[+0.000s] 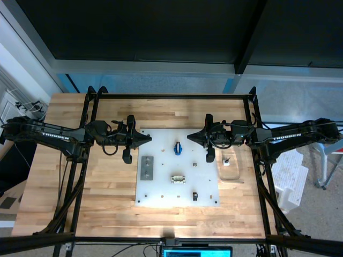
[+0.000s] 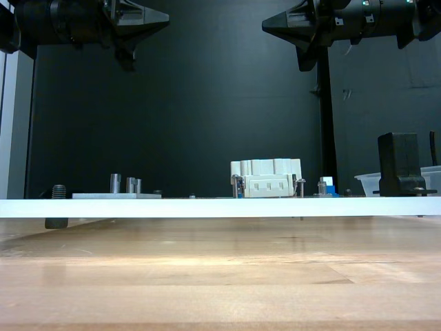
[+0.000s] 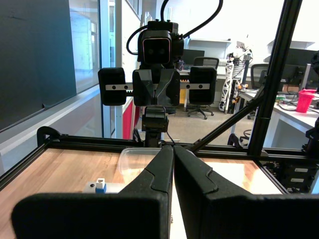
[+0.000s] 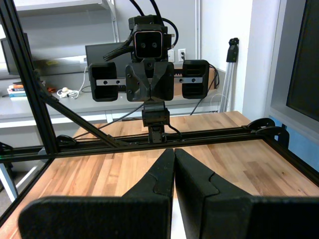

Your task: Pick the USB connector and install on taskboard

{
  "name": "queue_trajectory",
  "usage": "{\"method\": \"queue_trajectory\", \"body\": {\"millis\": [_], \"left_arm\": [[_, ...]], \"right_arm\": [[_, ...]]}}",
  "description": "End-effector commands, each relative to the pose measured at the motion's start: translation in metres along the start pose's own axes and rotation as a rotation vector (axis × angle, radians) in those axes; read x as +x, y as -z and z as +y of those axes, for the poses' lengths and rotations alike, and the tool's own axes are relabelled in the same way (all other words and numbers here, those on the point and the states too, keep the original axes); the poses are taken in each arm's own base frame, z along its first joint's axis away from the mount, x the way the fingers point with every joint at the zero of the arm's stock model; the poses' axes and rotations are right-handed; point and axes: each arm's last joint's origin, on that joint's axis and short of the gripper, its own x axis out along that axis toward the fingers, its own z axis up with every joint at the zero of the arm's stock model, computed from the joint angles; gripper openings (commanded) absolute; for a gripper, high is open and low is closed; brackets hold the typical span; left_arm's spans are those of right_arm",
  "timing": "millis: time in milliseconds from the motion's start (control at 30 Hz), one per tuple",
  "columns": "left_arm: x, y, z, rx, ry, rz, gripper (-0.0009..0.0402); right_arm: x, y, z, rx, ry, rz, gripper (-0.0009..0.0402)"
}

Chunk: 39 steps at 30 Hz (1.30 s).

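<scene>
Both grippers are held high over the far part of the taskboard [image 1: 161,184], the left gripper [image 1: 148,138] toward its left side and the right gripper [image 1: 189,137] nearer the middle, tips facing each other. Each pair of jaws is seen pressed together with nothing between. The USB connector [image 1: 227,160], taken to be the small white piece, lies in a clear tray [image 1: 234,173] on the tabletop [image 1: 96,182] just beside the board's right edge, nearer the right gripper. Nothing has been picked up yet. Trouble is likeliest at the tray: its walls could be struck by widely opened jaws, or the light tray dragged along. A skewed grasp on so small a part would leave it misaligned at the port, where it could jam.
</scene>
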Motion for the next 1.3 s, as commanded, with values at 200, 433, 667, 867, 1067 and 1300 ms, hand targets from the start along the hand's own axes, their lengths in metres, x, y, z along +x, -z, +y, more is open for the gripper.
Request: {"method": "queue_trajectory", "body": {"millis": [200,433,667,867,1067,1300], "left_arm": [[0.0,0.0,0.0,0.0,0.0,0.0,0.0],[0.0,0.0,0.0,0.0,0.0,0.0,0.0],[0.0,0.0,0.0,0.0,0.0,-0.001,0.0],[0.0,0.0,0.0,0.0,0.0,0.0,0.0],[0.0,0.0,0.0,0.0,0.0,0.0,0.0],[0.0,0.0,0.0,0.0,0.0,0.0,0.0]], "right_arm": [[0.0,0.0,0.0,0.0,0.0,0.0,0.0],[0.0,0.0,0.0,0.0,0.0,0.0,0.0],[0.0,0.0,0.0,-0.029,0.001,-0.002,0.0],[0.0,-0.002,0.0,-0.002,-0.003,-0.025,0.0],[0.0,-0.003,0.001,0.027,-0.017,-0.023,0.0],[-0.013,0.002,0.001,0.014,-0.049,0.154,0.0]]}}
